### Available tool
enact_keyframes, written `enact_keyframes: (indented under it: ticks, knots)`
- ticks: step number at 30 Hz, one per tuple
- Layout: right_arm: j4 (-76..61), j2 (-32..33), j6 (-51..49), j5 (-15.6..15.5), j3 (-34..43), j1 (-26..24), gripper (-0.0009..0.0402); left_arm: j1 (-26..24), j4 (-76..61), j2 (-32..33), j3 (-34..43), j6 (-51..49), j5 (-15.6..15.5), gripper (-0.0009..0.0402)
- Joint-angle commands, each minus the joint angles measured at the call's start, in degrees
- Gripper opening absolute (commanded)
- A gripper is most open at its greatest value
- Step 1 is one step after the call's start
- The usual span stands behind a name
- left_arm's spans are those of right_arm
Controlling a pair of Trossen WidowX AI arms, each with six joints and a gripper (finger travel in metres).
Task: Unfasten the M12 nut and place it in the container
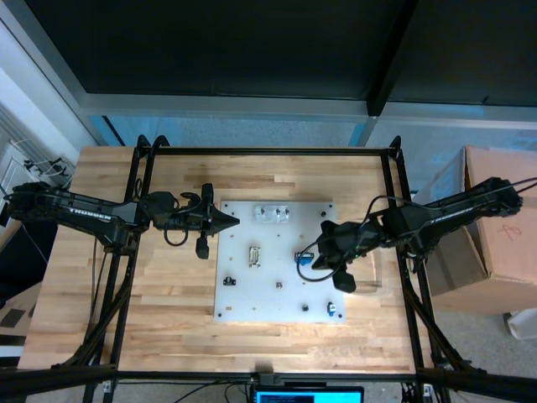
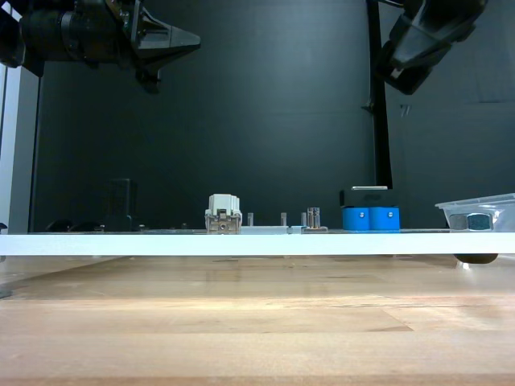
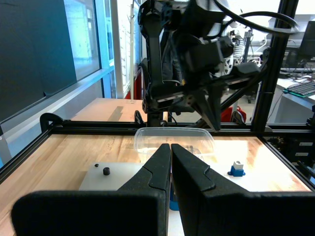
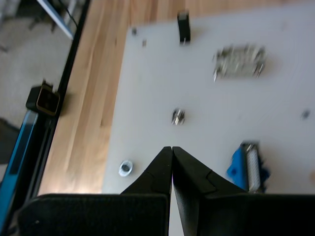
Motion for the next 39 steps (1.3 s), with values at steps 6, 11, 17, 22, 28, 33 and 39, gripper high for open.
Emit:
enact_keyframes:
  ticks: [6, 11, 17, 22, 28, 33, 39]
  knots:
    - [-13.6, 10.1, 9.1, 0.0, 11.8, 6.6, 0.0, 0.0, 0.0, 0.0, 0.0, 0.0, 0.0, 0.0]
    - [-20.7, 15.8, 16.5, 0.1, 18.7, 9.0, 0.0, 0.0, 0.0, 0.0, 0.0, 0.0, 0.0, 0.0]
    - [-24.5, 22.3, 23.3, 0.9, 26.0, 11.6, 0.0, 0.0, 0.0, 0.0, 0.0, 0.0, 0.0, 0.0]
    - [-28.5, 26.6, 36.2, 1.1, 30.2, 11.9, 0.0, 0.0, 0.0, 0.0, 0.0, 0.0, 0.0, 0.0]
    - [-29.0, 30.6, 38.1, 1.1, 33.3, 12.6, 0.0, 0.0, 0.0, 0.0, 0.0, 0.0, 0.0, 0.0]
    - [-29.0, 32.3, 39.9, 1.2, 33.8, 12.9, 0.0, 0.0, 0.0, 0.0, 0.0, 0.0, 0.0, 0.0]
    - [-28.9, 34.0, 40.1, 1.8, 33.9, 12.9, 0.0012, 0.0, 0.0, 0.0, 0.0, 0.0, 0.0, 0.0]
